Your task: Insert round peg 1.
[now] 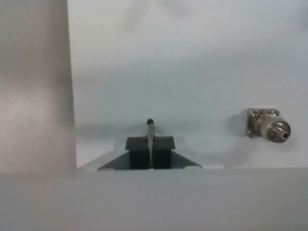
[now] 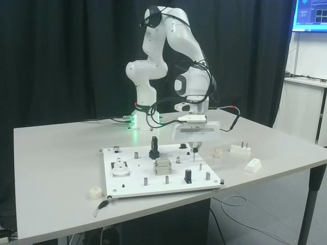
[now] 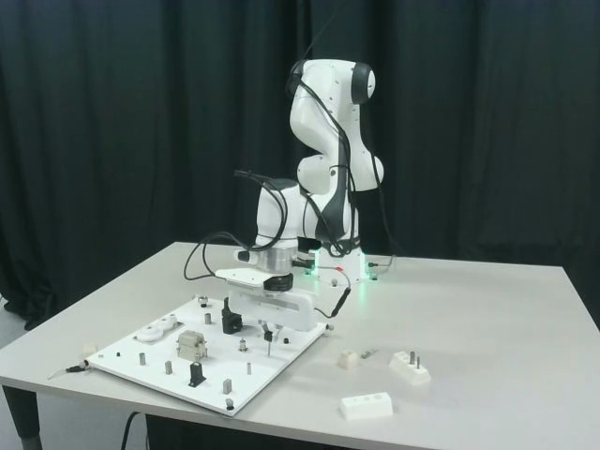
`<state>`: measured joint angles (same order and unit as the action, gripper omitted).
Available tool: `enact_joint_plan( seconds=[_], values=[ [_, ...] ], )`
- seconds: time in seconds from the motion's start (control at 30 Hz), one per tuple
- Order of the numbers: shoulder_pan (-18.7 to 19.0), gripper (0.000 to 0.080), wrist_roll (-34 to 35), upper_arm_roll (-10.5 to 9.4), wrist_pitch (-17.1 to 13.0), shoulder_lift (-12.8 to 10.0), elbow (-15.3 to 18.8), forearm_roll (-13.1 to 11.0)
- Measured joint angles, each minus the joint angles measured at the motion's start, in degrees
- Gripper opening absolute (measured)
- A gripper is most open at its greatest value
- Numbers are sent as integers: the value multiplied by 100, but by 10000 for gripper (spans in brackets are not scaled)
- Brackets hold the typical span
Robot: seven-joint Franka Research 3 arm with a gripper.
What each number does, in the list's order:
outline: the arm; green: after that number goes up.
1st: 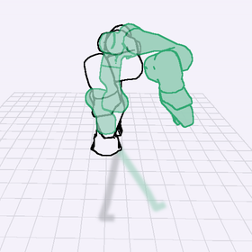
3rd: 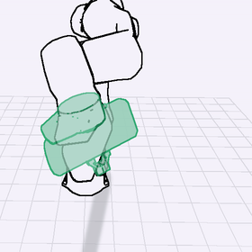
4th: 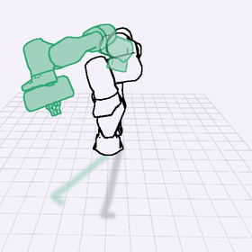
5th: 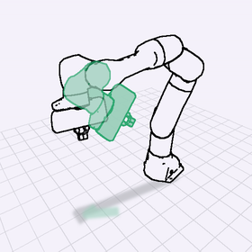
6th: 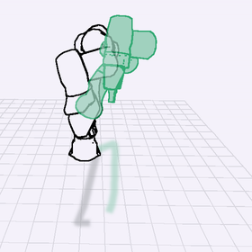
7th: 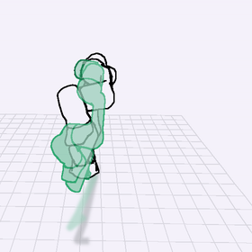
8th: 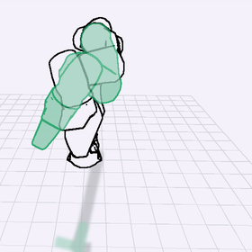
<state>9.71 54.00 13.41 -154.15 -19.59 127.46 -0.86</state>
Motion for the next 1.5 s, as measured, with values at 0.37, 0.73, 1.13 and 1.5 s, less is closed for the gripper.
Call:
enact_joint_plan(
  seconds=[0.37, 0.73, 1.13, 1.5],
  values=[
    [-14, 15, 0, 0, -93, -44, 12, -5],
    [-15, 15, 0, 0, -168, -50, 33, -6],
    [-15, 15, 0, -10, -189, -49, 43, -6],
    [-16, 15, 0, -28, -235, -47, 89, -6]
  ],
)
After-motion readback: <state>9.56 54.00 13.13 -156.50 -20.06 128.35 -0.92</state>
